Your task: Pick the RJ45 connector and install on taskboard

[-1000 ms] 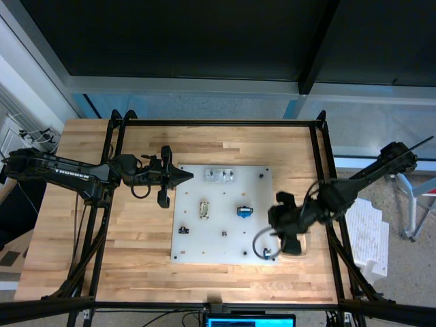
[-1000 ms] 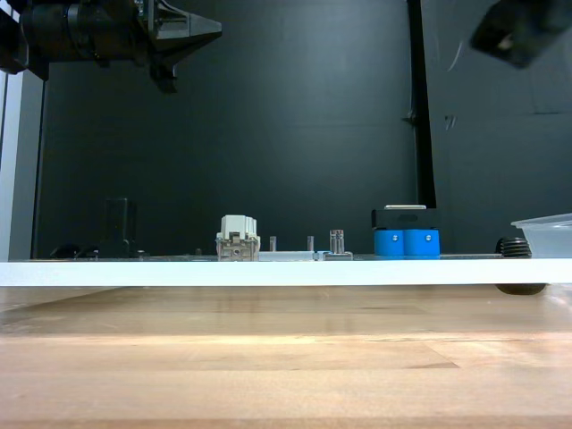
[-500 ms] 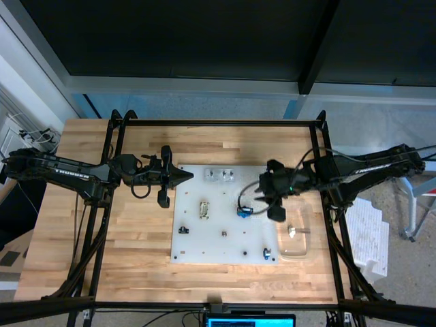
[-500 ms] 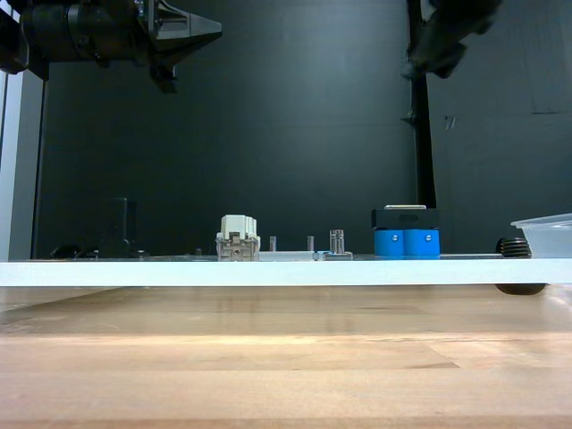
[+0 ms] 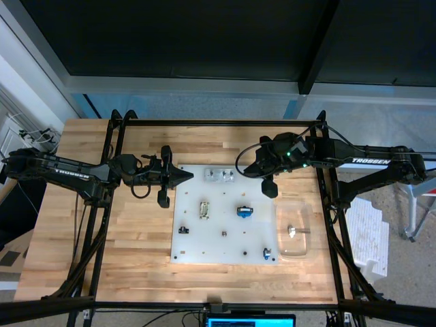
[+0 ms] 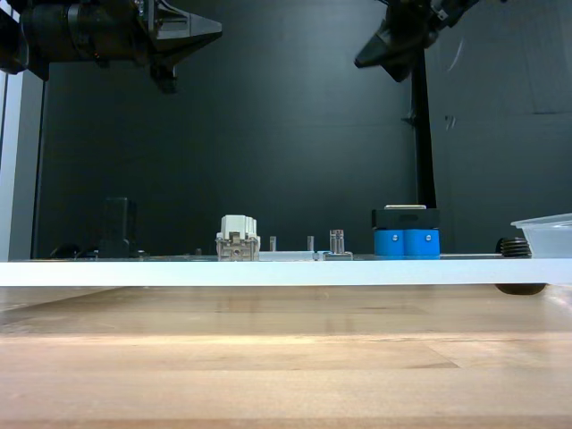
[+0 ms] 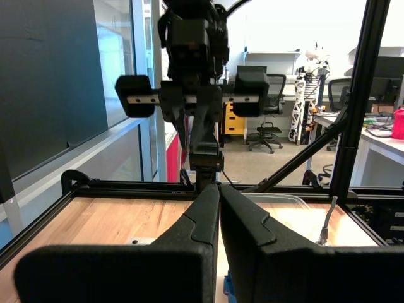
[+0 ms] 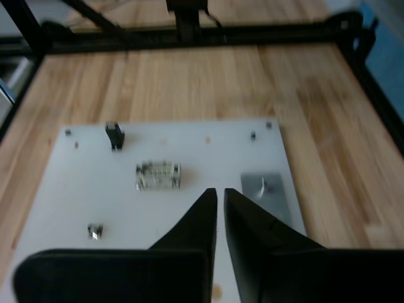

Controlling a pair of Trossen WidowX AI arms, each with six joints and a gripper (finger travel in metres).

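Nearest, at the white board's [image 5: 204, 238] near right corner, the blue jack [image 5: 267, 255] is showing a pale top, and I cannot tell whether anything is sitting in it. Just beside it to the right, the clear tray [image 5: 308, 212] is lying on the bench [image 5: 82, 259], holding the white block [image 5: 291, 231]. A thin dark line [image 5: 300, 231] is running off the block toward the right. It may be the connector with its cable lying across the tray, though that is not certain.

Farther back, a blue part [image 5: 244, 211] and a pale housing [image 5: 204, 209] are standing mid-board. Beyond them, the right gripper [image 5: 249, 169] is hanging high over the board's far right edge, its fingers pressed together around nothing, pointing inward. So tray and jack are both lying nearward and to its right, well apart from it, and this arm is plainly the nearer one. Any reach toward them would probably be dropping past the blue part and keeping off the black frame upright [image 5: 330, 197] beside the tray.

Farthest left, the left gripper [image 5: 187, 176] is hovering closed and empty at the board's far left edge.
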